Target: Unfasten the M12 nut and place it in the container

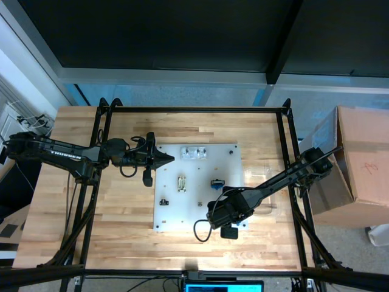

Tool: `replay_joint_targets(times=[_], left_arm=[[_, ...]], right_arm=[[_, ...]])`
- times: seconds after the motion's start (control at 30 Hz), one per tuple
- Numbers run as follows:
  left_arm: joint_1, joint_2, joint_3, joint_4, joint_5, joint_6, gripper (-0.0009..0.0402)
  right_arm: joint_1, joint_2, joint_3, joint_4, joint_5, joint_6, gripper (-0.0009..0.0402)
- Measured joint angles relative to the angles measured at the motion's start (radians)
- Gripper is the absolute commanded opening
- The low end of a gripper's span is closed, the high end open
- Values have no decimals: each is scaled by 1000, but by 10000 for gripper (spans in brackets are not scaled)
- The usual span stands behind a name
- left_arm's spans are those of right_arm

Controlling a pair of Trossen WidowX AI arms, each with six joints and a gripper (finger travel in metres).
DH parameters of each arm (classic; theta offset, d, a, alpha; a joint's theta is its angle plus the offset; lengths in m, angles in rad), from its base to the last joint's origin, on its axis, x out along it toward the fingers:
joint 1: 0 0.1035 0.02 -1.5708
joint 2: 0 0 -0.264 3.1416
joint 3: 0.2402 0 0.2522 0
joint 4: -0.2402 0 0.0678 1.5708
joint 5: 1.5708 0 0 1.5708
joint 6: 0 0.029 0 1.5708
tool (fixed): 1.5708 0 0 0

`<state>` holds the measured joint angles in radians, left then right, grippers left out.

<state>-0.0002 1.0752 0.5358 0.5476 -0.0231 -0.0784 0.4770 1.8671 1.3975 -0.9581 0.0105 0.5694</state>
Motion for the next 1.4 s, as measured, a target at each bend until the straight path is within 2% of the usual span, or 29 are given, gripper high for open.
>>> replay_joint_targets(times=[0.07, 0.13, 0.27, 0.83, 0.87, 0.9, 1.0, 1.07, 1.27, 1.4], left_arm=[[0, 0, 0, 0, 0, 0, 0], [0, 0, 0, 0, 0, 0, 0], [0, 0, 0, 0, 0, 0, 0], [0, 0, 0, 0, 0, 0, 0], [0, 0, 0, 0, 0, 0, 0], [0, 0, 0, 0, 0, 0, 0], [0, 0, 0, 0, 0, 0, 0], [0, 0, 0, 0, 0, 0, 0], [0, 0, 0, 0, 0, 0, 0], [0, 0, 0, 0, 0, 0, 0]], right_arm=[[0, -1, 1, 10, -87, 1, 0], [1, 0, 0, 24, -116, -2, 0], [2, 19, -3, 49, -84, -5, 0], [0, 58, -11, 105, -83, -19, 0], [-2, 58, -13, 103, -76, -23, 0], [-3, 58, -13, 97, -47, -24, 0], [0, 57, -9, 42, 138, 30, 0], [-2, 49, -1, 20, 182, 48, 0], [-3, 35, 1, -1, 170, 50, 0], [-4, 28, 2, 1, 98, 53, 0]])
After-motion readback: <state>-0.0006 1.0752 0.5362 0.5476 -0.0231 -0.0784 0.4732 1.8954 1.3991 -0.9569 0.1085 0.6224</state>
